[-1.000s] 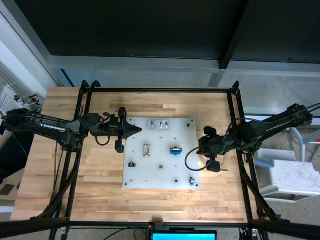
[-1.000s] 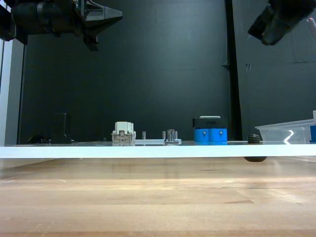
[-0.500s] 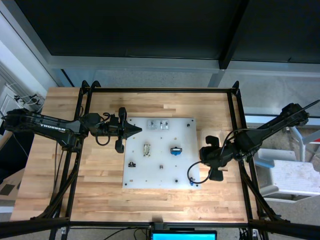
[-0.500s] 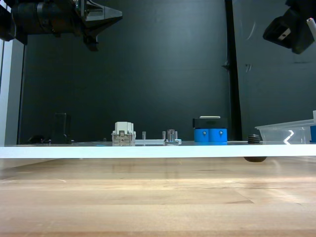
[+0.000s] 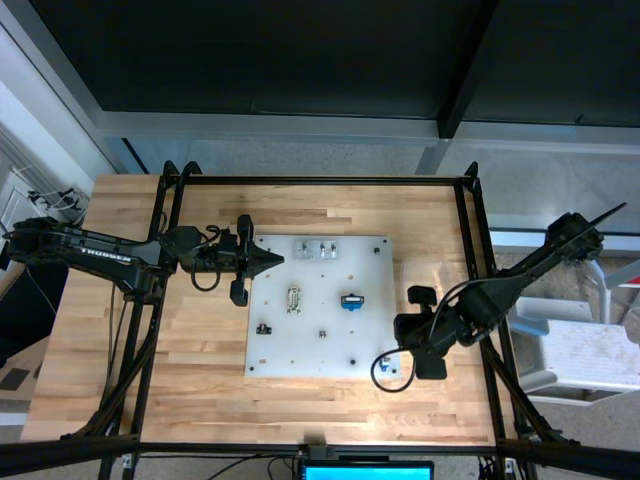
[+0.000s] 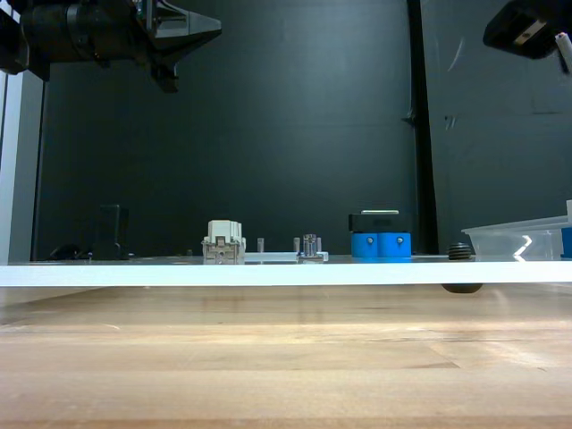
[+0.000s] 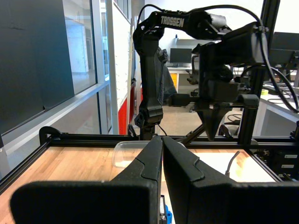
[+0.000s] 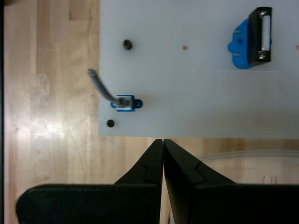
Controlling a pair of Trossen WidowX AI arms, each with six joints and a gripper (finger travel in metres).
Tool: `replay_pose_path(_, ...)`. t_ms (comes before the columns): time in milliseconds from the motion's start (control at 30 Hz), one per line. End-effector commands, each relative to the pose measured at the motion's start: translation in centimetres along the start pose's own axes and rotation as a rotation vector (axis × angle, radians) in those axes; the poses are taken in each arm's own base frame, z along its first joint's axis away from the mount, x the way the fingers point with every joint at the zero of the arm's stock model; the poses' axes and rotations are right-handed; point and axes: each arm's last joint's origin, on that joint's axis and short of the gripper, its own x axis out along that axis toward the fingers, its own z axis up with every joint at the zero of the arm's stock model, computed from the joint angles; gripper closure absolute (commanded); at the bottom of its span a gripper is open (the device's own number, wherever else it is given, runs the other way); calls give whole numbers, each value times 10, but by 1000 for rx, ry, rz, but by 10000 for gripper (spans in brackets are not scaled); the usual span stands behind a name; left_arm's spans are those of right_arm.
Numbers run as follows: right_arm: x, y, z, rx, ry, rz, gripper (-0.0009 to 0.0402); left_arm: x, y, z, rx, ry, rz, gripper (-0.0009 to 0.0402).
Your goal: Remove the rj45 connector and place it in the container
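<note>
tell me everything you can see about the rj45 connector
The rj45 connector is a small pale plug seated in a blue holder near a corner of the white board. A short grey cable stub angles from it toward the board's edge. Nothing grips it: the right gripper hovers shut over the nearby board edge; the left gripper hangs shut over the board's opposite side.

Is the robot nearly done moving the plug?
Nothing is done yet. The rj45 connector sits plugged in on the white board. The right end effector hovers shut near it, holding nothing; the left end effector is parked, shut, at the board's left edge. Pulling the connector out and dropping it into the container remain.
</note>
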Motion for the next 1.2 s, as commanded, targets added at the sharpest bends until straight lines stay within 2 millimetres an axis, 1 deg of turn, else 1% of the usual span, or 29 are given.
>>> replay_pose_path(33,1,7,3,-2,18,2,393,0,0,0,0,0,0,392)
replay_pose_path(200,5,18,6,-1,32,16,393,0,0,0,0,0,0,392)
replay_pose_path(433,10,24,10,-3,50,20,393,0,0,0,0,0,0,392)
replay_pose_path(533,13,25,11,-1,55,18,384,0,0,0,0,-1,0,392)
replay_pose_path(633,15,26,11,0,58,14,358,0,0,0,0,0,0,392)
replay_pose_path(867,21,28,12,4,67,-4,268,0,0,0,0,0,0,392)
replay_pose_path(967,25,30,12,4,73,-8,240,0,0,0,0,-1,0,392)
replay_pose_path(1067,31,32,14,3,80,-9,224,0,0,0,0,0,0,392)
replay_pose_path(1200,41,36,18,5,76,-7,220,0,0,0,0,0,0,392)
